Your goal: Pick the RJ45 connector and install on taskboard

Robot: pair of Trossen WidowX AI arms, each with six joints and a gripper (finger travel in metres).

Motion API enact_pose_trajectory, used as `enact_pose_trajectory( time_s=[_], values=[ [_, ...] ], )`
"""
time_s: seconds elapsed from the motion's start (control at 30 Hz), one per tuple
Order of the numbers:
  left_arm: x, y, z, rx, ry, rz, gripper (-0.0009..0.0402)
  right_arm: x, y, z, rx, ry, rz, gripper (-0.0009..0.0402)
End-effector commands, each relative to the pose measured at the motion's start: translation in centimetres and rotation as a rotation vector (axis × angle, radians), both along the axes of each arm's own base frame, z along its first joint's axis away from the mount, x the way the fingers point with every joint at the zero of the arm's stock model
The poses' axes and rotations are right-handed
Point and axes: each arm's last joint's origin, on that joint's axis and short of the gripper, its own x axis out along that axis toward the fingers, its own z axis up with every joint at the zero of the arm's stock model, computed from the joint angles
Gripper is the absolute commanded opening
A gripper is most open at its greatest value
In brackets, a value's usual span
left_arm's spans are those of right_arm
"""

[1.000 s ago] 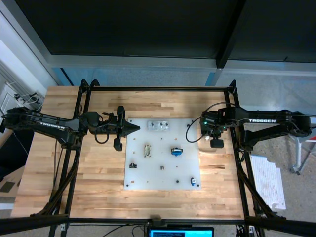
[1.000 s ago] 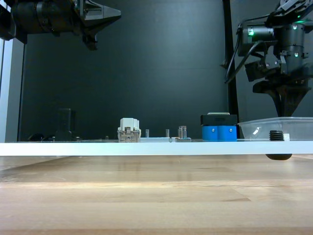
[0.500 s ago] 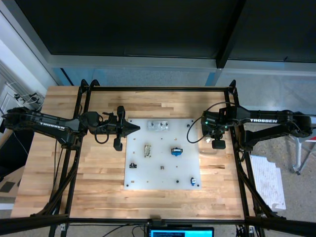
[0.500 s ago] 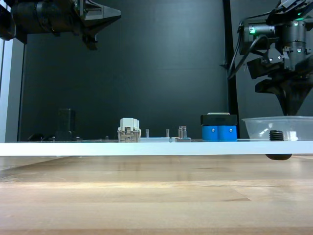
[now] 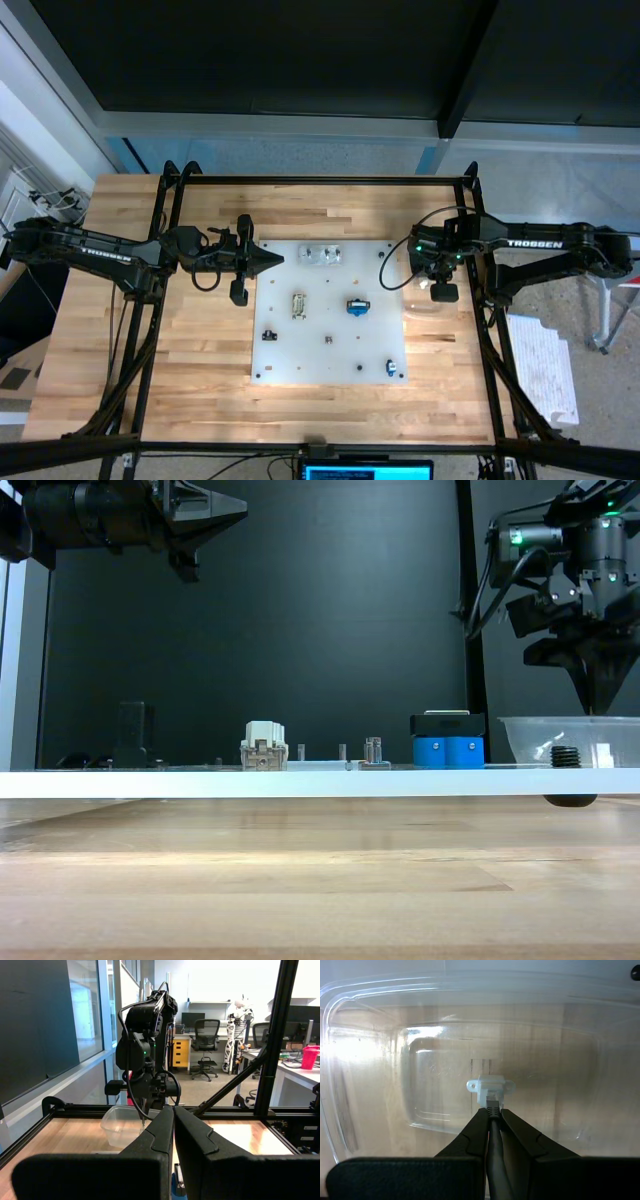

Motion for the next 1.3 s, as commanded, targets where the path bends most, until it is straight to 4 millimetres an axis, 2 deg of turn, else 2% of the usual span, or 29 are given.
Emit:
enact_pose_trajectory(
  time_s=[0.03, 0.27, 0.57, 1.03, 1.3],
  values=[
    [0.0, 0.0, 0.0, 0.0, -0.001, 0.0, 0.0, 0.1, 0.0, 0.5, 0.005, -0.002, -0.018, 0.0],
    [0.0, 0.0, 0.0, 0.0, -0.001, 0.0, 0.0, 0.1, 0.1, 0.2, 0.01, -0.014, -0.066, 0.0],
    [0.0, 0.0, 0.0, 0.0, 0.0, 0.0, 0.0, -0.4, 0.2, 0.2, -0.006, -0.07, -0.211, 0.0],
    [0.0, 0.0, 0.0, 0.0, 0.0, 0.0, 0.0, -0.8, 0.6, 0.6, -0.001, -0.106, -0.185, 0.0],
    [0.0, 0.0, 0.0, 0.0, 0.0, 0.0, 0.0, -0.6, 1.6, 2.7, 0.002, -0.101, -0.118, 0.0]
  ],
)
